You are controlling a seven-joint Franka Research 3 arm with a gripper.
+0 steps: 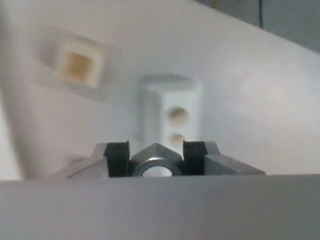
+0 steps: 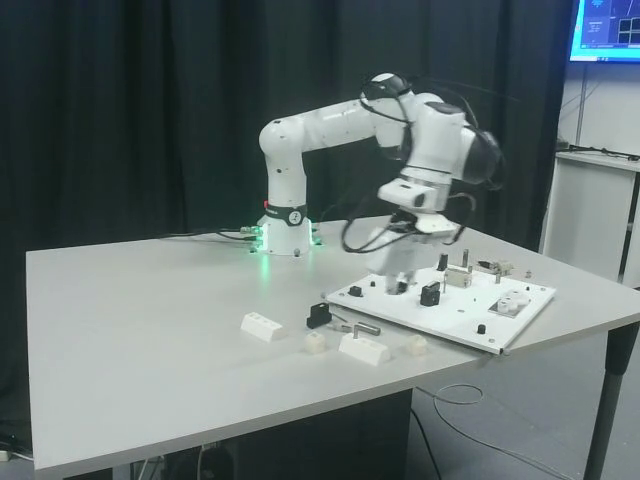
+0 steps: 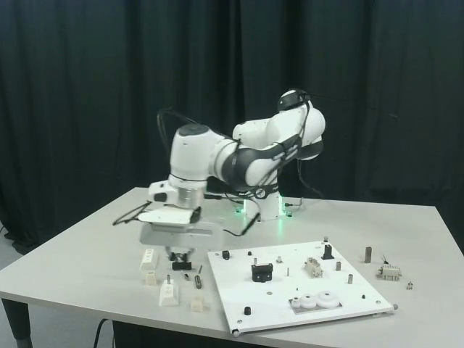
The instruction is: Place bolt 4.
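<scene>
The gripper (image 1: 156, 161) grasps the bolt (image 1: 156, 167) between its black pads (image 1: 118, 159) — hovering over the table (image 1: 260, 90), just beside the white block (image 1: 170, 112) with two holes.

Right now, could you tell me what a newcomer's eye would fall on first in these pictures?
Probably the white arm, arched low from its green-lit base. Its gripper hangs just above the grey table, beside the white board. In the wrist view, the black fingers clamp a grey bolt above a white block with two holes.
</scene>
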